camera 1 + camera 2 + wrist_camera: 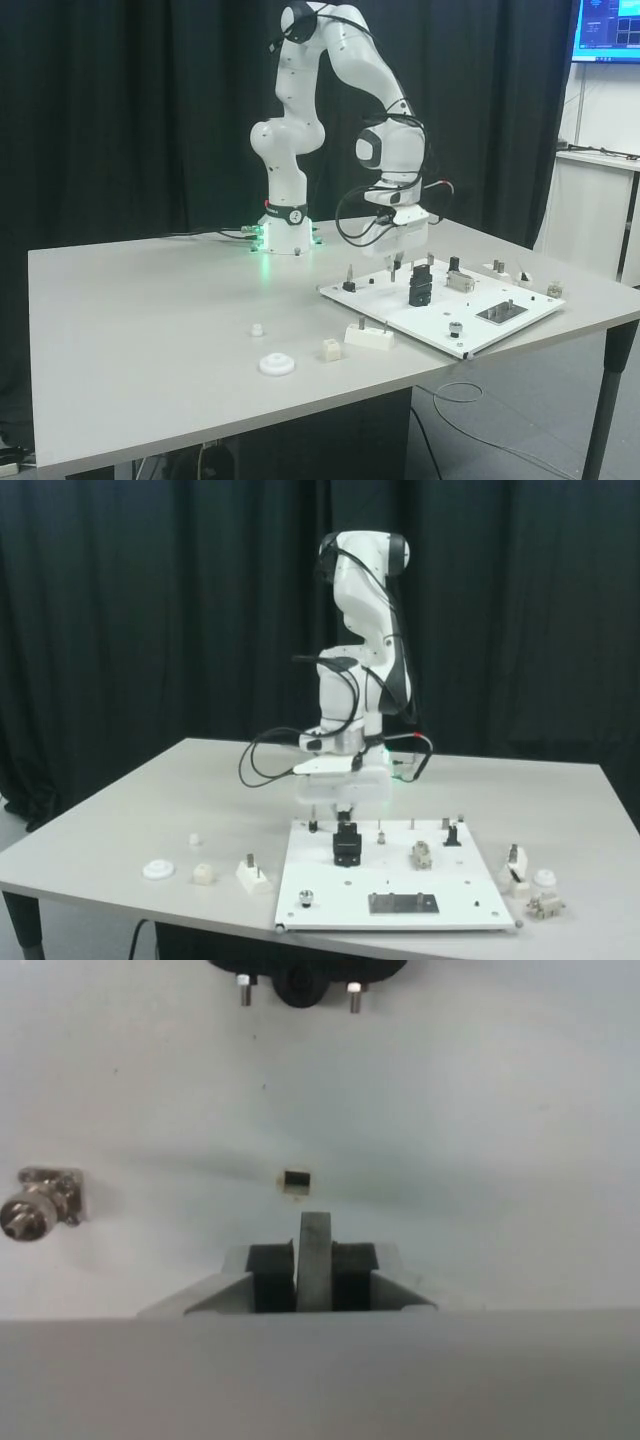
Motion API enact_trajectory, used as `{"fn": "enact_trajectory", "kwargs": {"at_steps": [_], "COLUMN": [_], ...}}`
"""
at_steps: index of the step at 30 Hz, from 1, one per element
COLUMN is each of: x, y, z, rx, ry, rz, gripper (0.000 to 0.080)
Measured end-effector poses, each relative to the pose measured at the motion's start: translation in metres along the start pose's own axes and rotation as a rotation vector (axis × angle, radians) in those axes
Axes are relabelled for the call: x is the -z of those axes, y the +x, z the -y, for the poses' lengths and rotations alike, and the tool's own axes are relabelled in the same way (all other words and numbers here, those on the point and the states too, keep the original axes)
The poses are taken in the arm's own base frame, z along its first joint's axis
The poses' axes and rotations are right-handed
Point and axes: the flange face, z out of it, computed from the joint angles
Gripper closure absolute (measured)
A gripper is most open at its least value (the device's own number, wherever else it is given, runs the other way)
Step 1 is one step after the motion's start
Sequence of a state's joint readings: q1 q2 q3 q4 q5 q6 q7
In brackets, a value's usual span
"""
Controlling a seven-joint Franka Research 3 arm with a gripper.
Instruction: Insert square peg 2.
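I stand in a robotics laboratory, not a home or shop: my white arm (330,60) is bolted to a bare grey table (150,300) enclosed by black curtains (150,610). A white test board (390,880) carrying small fixtures lies before me. A lit monitor (608,30) hangs beyond the curtain's edge.
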State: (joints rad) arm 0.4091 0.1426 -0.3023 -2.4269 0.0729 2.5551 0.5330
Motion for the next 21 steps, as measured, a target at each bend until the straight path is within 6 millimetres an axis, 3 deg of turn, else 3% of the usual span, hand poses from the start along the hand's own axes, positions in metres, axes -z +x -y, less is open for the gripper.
{"fn": "enact_trajectory", "kwargs": {"at_steps": [21], "x": [-0.0023], "y": [0.0000], "z": [0.0028], "rx": [0.000], "ry": [-0.001], "rz": [-0.003], "gripper": [0.0728]}}
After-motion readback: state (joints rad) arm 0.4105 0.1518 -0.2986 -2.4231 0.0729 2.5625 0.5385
